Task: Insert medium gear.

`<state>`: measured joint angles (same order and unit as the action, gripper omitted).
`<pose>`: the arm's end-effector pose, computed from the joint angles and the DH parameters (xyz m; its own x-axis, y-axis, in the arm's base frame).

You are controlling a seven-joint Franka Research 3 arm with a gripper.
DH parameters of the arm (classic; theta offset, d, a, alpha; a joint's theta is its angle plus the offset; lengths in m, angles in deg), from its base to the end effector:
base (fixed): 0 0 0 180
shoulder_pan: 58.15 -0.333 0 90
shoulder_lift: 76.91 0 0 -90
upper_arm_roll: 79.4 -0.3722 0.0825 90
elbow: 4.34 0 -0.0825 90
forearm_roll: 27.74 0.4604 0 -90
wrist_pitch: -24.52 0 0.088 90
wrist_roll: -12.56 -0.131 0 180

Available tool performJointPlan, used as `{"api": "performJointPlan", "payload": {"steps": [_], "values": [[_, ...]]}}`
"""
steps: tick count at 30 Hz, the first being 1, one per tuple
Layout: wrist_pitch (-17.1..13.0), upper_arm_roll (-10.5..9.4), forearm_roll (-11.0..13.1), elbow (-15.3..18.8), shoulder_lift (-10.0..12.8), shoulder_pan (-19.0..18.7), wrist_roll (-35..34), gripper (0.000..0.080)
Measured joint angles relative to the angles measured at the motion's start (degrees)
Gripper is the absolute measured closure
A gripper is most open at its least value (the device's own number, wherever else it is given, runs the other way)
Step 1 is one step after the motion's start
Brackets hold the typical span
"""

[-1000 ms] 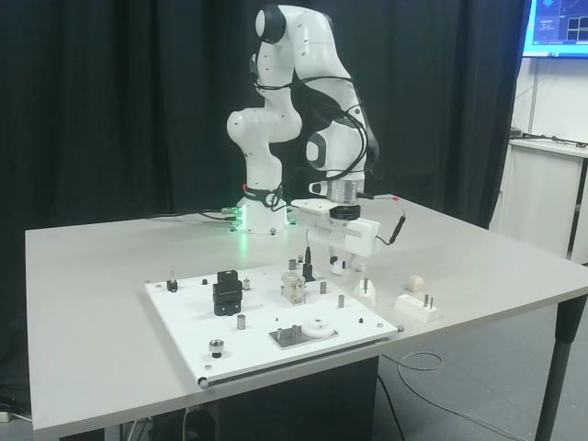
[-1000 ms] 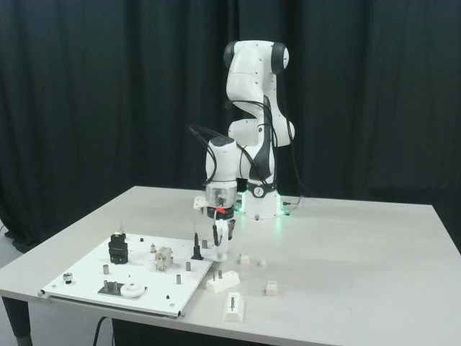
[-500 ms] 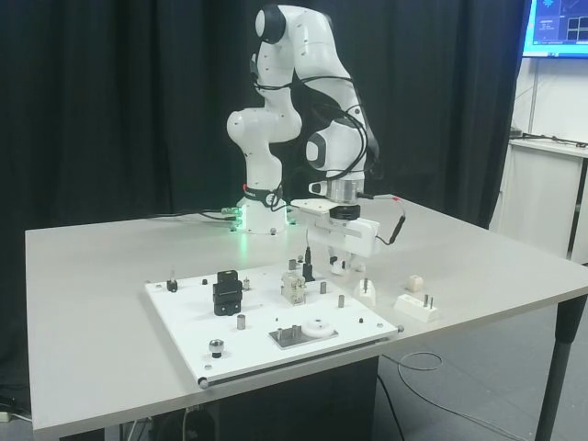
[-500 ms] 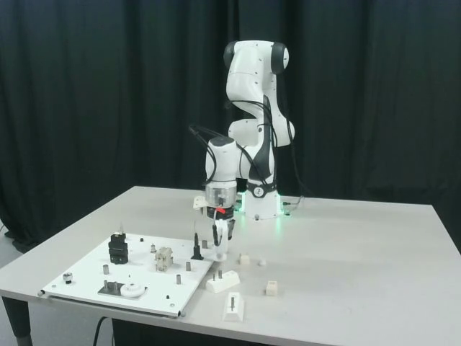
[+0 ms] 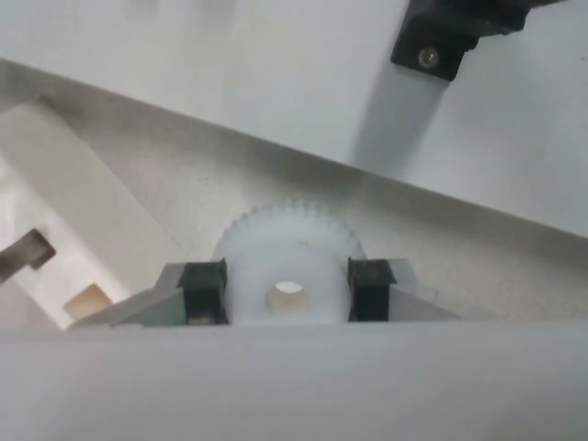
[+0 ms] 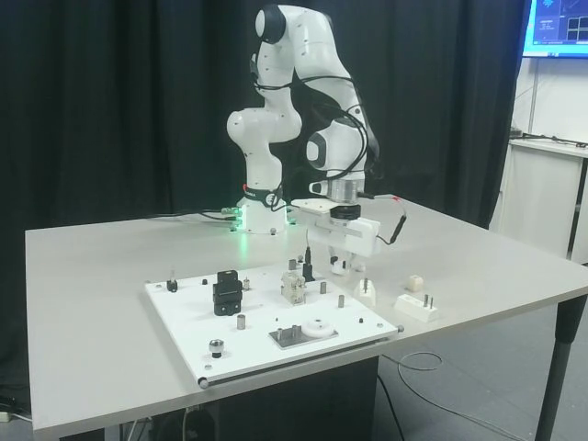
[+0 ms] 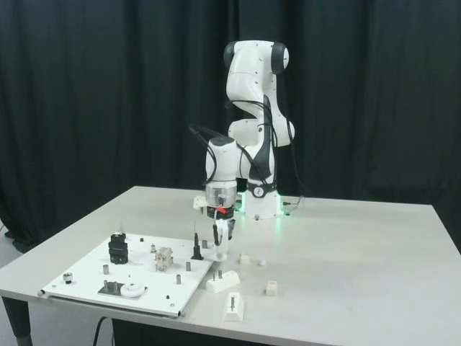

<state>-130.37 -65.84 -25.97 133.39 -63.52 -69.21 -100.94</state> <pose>0.5577 -0.0293 0.1915 -0.4559 -0.8900 0.0068 -0.8872 0.4538 -0.0828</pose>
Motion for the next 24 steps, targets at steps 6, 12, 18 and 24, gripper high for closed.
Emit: {"api": "performJointPlan", "payload": {"steps": [6,12,18,24], "values": [[-0.01,-0.03,-0.19,-0.78,0.00,-0.06,0.12,0.0523],[0.01,-0.04,-0.69,-2.90,0.00,-0.07,0.33,0.0523],[0.98,0.05,-2.22,-6.09,0.00,0.04,0.56,0.0523],[4.36,0.38,-4.39,-10.63,0.08,0.29,0.99,0.0523]]}}
